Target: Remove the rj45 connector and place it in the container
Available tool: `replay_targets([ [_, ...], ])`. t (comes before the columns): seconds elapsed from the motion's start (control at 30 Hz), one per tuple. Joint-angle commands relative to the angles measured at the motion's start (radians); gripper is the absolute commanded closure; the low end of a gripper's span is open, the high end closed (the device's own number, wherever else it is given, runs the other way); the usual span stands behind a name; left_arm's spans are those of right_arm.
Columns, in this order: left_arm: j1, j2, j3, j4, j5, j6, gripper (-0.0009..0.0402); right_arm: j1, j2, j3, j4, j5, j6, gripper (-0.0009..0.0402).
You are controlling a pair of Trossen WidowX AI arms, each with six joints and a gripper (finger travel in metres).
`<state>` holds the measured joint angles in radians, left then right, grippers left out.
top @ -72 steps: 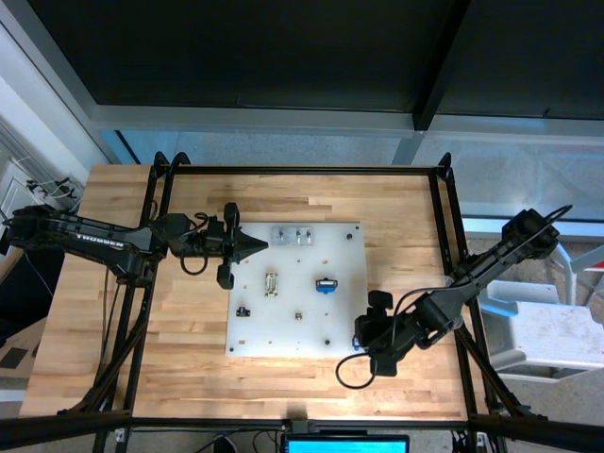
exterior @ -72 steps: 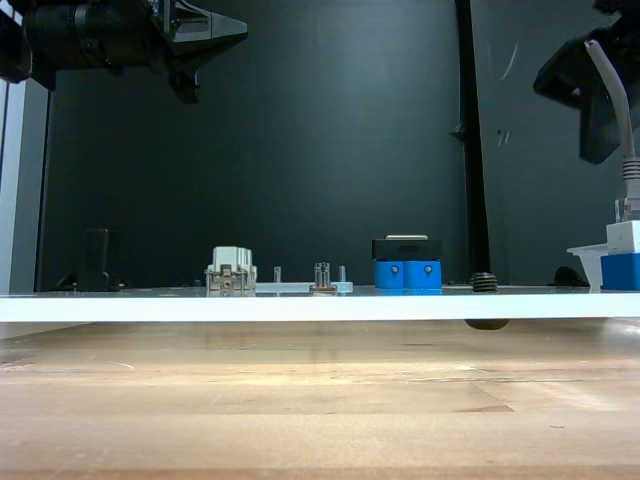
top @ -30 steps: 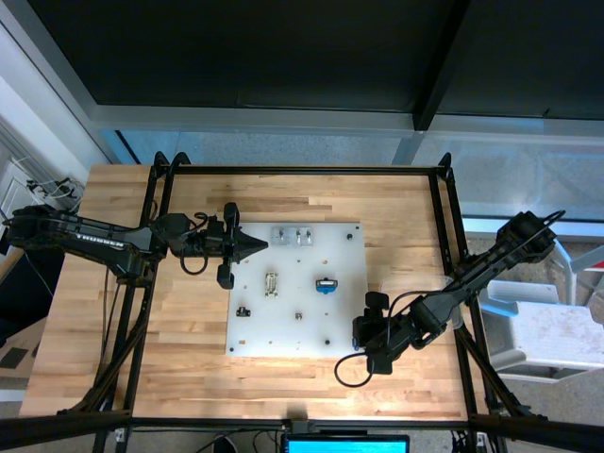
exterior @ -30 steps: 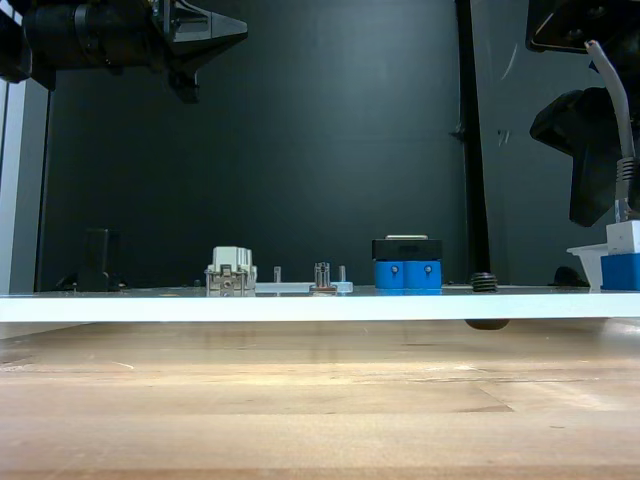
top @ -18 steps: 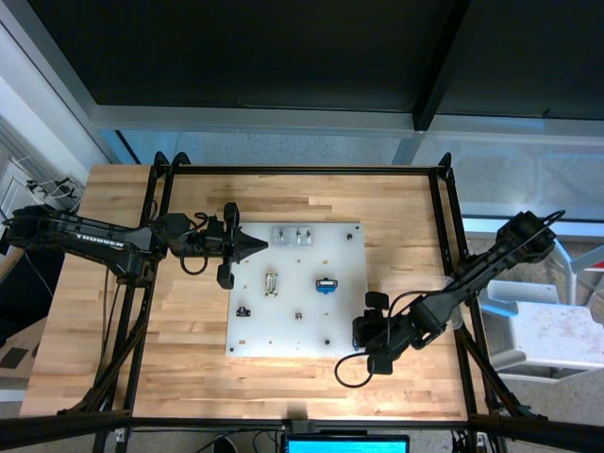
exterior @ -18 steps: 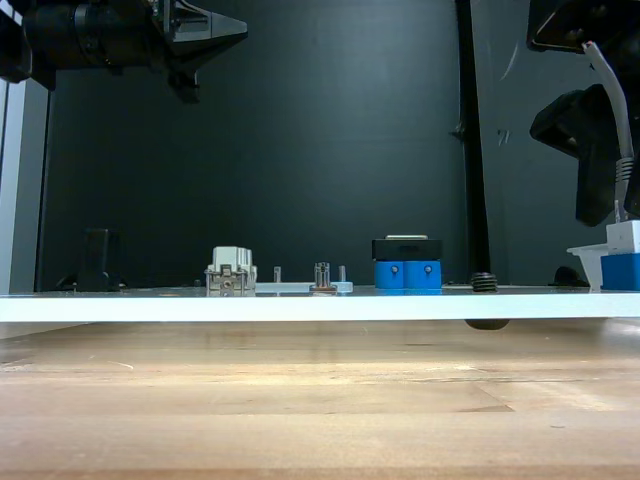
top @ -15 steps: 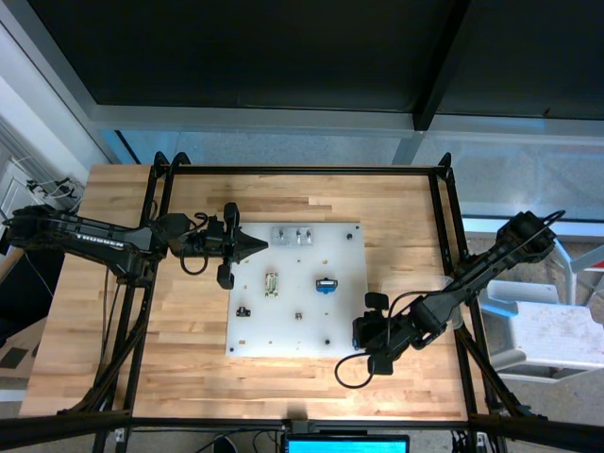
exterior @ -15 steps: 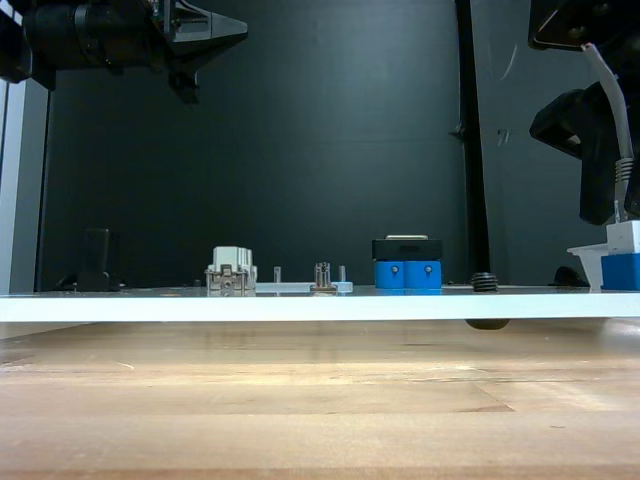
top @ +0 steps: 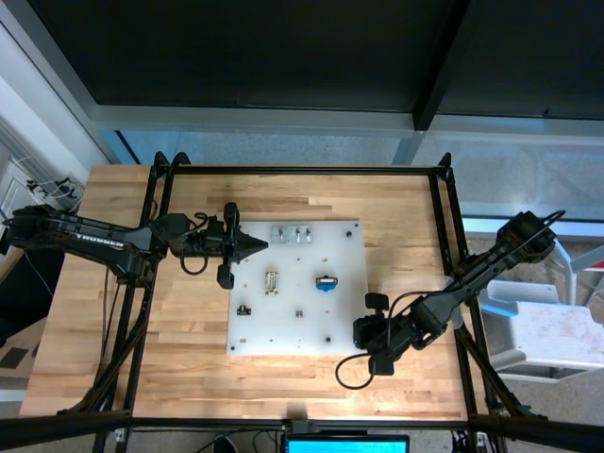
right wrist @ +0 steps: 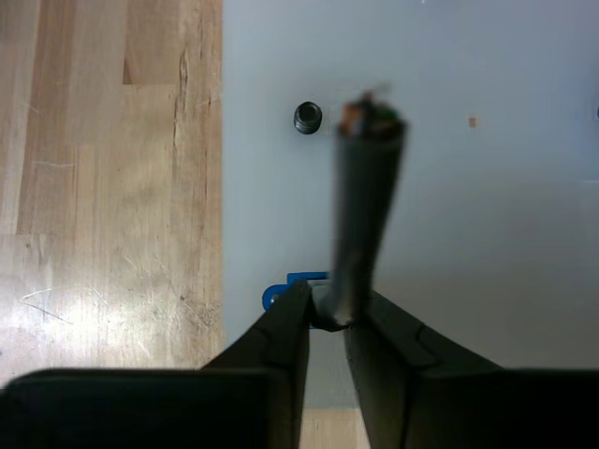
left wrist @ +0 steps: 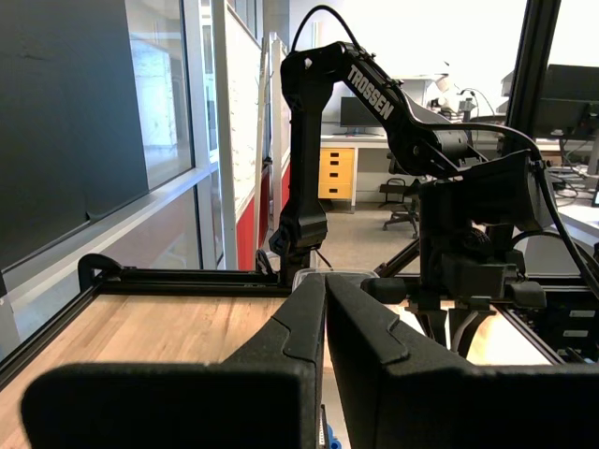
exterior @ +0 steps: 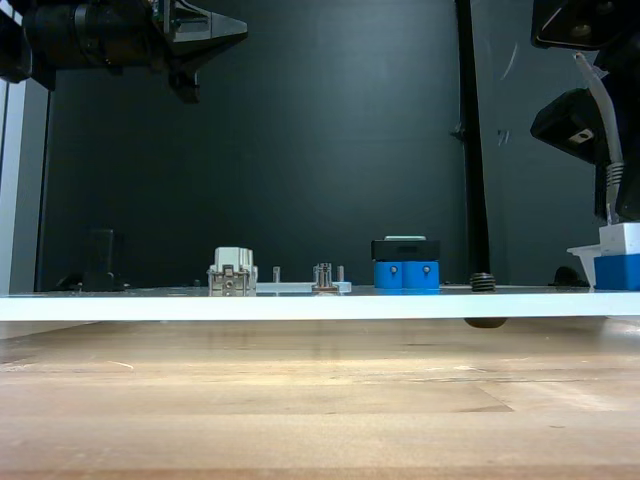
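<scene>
The rj45 connector (right wrist: pixel 357 215) sits at the 5 o'clock corner of the white board (top: pixel 283 330), plugged into a small blue-and-white mount (exterior: pixel 620 258). Its grey cable stub stands up from the mount, frayed wire ends showing at the top. The right tool (right wrist: pixel 328 313) comes down over that corner and pinches the stub low down, close to the plug body. I judge the grip is set there so that a pull lifts the plug and does not just bend the soft stub. From where I stand the plug looks seated, so the removal seems to be at the grasp-and-pull stage.

The container (top: pixel 427 284) lies on the surface (top: pixel 189 377) off the board's 3 o'clock edge, partly under the right arm. That keeps the carry short once the plug is free.

A small black knob (right wrist: pixel 307 117) stands on the board near the stub and clear of the grip. The blue-and-black block connector (exterior: pixel 407 265) and the beige connector (exterior: pixel 231 273) are nearer mid-board, well apart from the work.

The left tool (top: pixel 255 244) hangs high over the board's 10 o'clock corner with its fingers pressed together, holding nothing. It looks parked out of the way.
</scene>
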<state>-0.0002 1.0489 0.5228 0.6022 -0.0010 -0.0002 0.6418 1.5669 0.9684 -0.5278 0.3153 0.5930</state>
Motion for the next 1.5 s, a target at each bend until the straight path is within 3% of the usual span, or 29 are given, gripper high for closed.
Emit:
replay_targets([
  [0.03,0.000,0.000,0.000,0.000,0.000,0.000,0.0393,0.000,0.000,0.000,0.006,0.002,0.000,0.0392],
  [0.57,0.000,0.000,0.000,0.000,0.000,0.000,0.0393,0.005,-0.003,0.003,0.025,-0.003,-0.001,0.0393],
  [1.03,0.000,0.000,0.000,0.000,0.000,0.000,0.0393,0.004,-0.071,0.004,0.022,-0.001,-0.025,0.0393],
  [1.5,0.000,0.000,0.000,0.000,0.000,0.000,0.0393,-0.003,-0.167,0.116,-0.180,0.006,-0.052,0.0393],
])
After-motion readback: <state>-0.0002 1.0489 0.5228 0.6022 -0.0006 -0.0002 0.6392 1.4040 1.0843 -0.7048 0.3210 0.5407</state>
